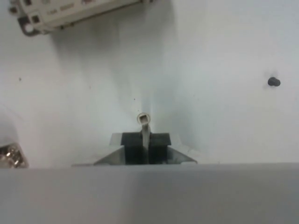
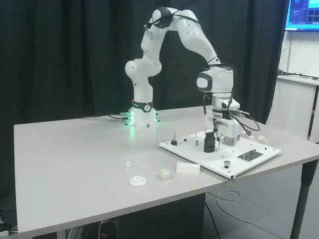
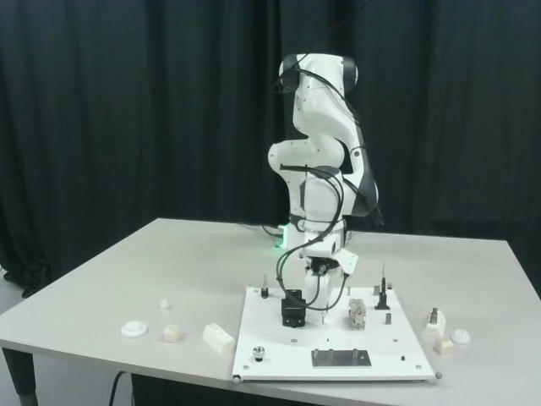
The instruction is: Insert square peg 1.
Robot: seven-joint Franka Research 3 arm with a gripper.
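In the wrist view my gripper (image 1: 145,142) is shut on a thin grey square peg (image 1: 144,125). The peg stands upright between the black fingers (image 1: 133,145), and its square tip points down at the white board (image 1: 215,56) without touching it. A small black hole (image 1: 274,82) lies off to one side of the tip. In the first room view the gripper (image 2: 217,130) hangs low over the white board (image 2: 192,151), just beside a black block (image 2: 209,142). The second room view shows the gripper (image 3: 326,279) over the board (image 3: 270,359), close to the same black block (image 3: 293,307).
A white connector block (image 1: 70,11) stands on the board near the peg. The board also carries a metal plate (image 3: 341,358), a knob (image 3: 259,353) and upright pins (image 3: 383,293). Loose white parts (image 2: 137,181) (image 2: 188,168) lie on the grey table (image 2: 75,159).
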